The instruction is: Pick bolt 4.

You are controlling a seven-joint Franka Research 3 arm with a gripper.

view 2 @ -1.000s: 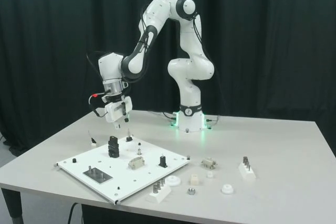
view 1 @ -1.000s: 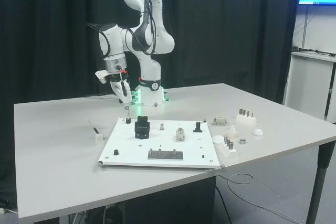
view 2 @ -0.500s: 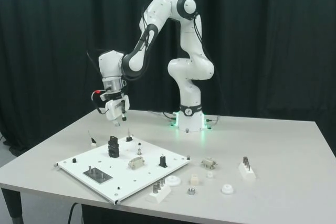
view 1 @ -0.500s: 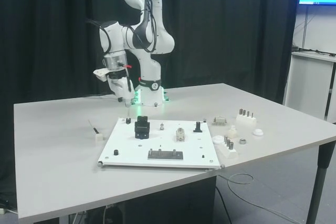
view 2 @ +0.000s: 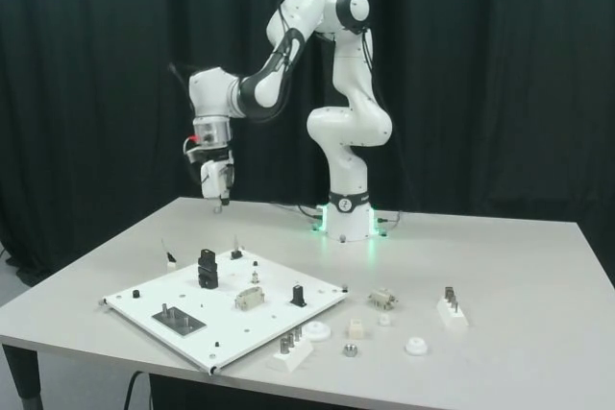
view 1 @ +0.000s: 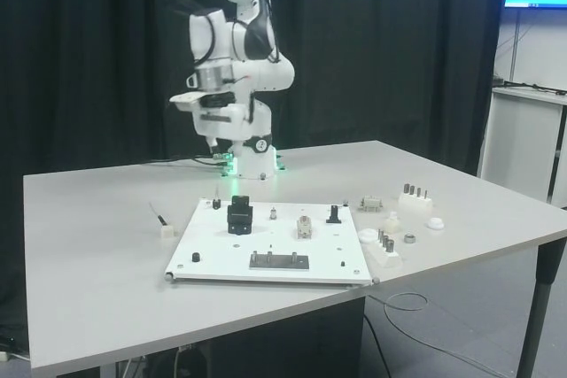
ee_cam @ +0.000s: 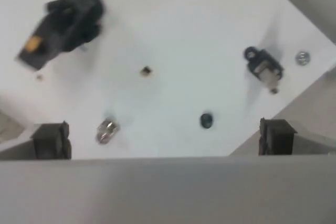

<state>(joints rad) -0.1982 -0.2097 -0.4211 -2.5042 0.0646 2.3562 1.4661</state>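
one small bolt [ee_cam: 106,130] on board [ee_cam: 173,35]: likely light, stiff, slick; best pinched across shank. gripper [ee_cam: 164,138] spread wide, empty, high above.

The white robot arm [view 2: 279,55] now carries its claw [view 2: 222,201] higher above the white square assembly board [view 2: 226,306], farther from it.

White board [ee_cam: 210,35], black clamp [ee_cam: 63,19], small bolt [ee_cam: 106,130], tool [ee_cam: 163,139] fingers spread
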